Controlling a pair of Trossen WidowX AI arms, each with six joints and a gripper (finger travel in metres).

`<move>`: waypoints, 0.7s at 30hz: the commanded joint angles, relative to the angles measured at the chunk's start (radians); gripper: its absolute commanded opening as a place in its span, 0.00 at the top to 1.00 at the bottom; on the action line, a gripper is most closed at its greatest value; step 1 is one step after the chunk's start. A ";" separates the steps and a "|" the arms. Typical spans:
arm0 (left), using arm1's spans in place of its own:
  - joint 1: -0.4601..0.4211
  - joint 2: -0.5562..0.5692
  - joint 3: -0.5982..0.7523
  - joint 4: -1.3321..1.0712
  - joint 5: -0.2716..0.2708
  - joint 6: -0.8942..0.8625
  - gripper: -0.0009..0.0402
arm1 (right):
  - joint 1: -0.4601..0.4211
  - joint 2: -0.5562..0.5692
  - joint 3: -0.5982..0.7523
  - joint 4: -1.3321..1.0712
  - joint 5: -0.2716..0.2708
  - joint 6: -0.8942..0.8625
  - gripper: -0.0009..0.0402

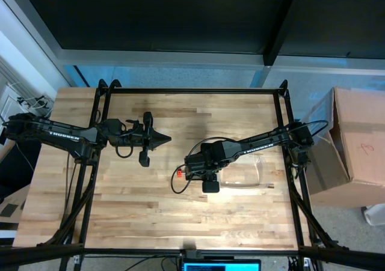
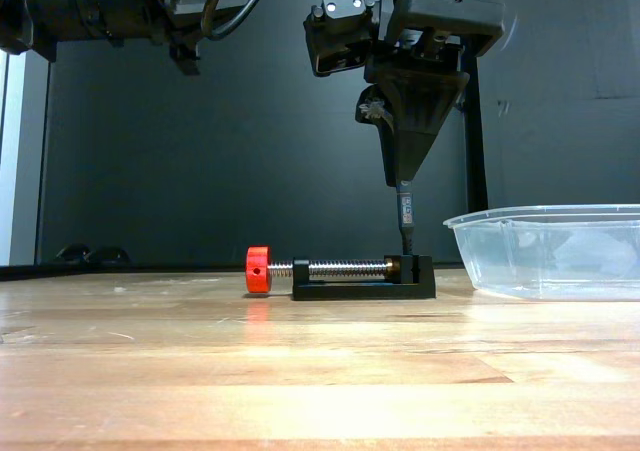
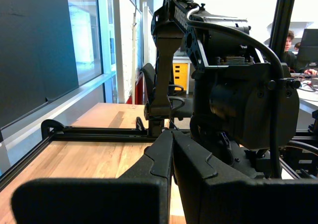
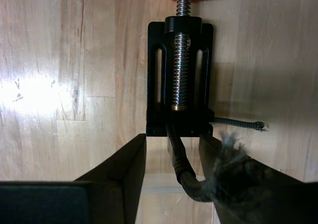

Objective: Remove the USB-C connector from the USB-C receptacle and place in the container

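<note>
On the desk (image 2: 320, 371), a black clamp (image 2: 362, 279) with a red knob (image 2: 258, 269) keeps the USB-C connector (image 2: 406, 221) upright, its lower end seated in the clamp. Directly above the clamp, the right hand (image 4: 171, 138) straddles the connector, fingers spread on either side. A clear container (image 2: 500, 261) sits just beside the clamp. Beyond the clamp, the left hand (image 1: 167, 140) hangs closed and empty.

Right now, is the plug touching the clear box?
Apart. Low view: USB-C connector stands in the clamp, a gap before the container. Right gripper open over it; left gripper raised, far left.
</note>
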 commanded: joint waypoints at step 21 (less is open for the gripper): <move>0.000 0.000 0.000 0.000 0.000 0.000 0.98 | 0.000 -0.001 -0.001 -0.021 0.006 -0.039 0.98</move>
